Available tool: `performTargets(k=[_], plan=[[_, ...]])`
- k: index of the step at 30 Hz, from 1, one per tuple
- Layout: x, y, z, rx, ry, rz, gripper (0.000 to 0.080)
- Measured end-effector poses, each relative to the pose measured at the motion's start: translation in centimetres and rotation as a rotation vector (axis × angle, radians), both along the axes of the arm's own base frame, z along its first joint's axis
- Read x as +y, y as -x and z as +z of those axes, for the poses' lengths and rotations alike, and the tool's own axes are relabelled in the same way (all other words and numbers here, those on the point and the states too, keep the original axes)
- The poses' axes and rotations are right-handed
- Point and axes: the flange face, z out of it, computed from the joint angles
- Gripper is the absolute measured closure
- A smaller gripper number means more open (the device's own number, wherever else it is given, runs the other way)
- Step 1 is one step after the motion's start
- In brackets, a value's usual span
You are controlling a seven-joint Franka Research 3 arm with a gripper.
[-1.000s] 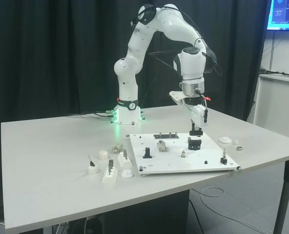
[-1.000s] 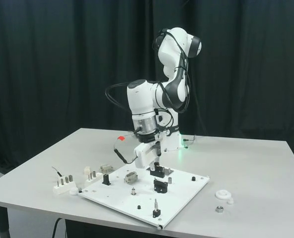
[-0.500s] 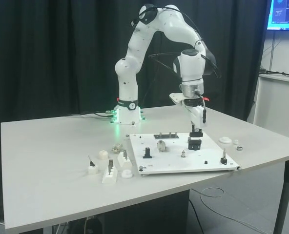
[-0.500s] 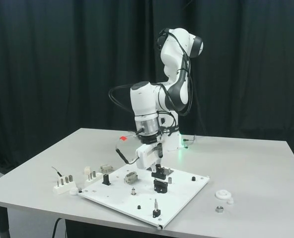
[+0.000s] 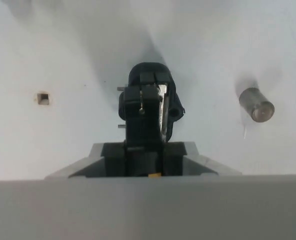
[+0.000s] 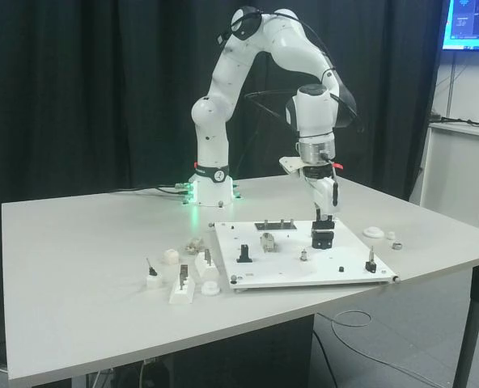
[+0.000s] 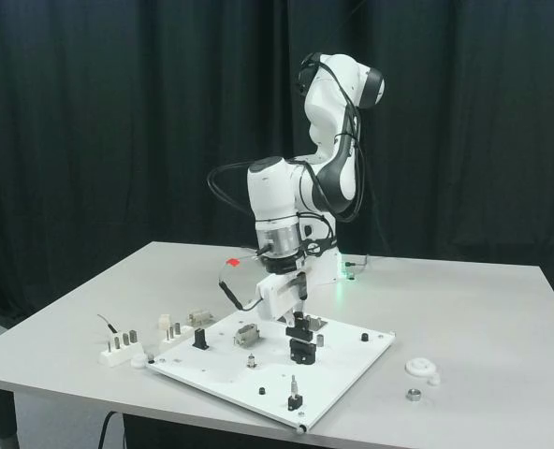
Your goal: Insert D-SUB.
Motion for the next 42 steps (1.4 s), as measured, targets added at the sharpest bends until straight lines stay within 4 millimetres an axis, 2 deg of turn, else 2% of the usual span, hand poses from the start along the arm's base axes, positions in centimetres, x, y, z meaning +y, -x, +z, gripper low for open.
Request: performTargets(k=[42], plan=[[0.4,1.2,-0.8,-0.023,-0.004,-0.02,0.0653]])
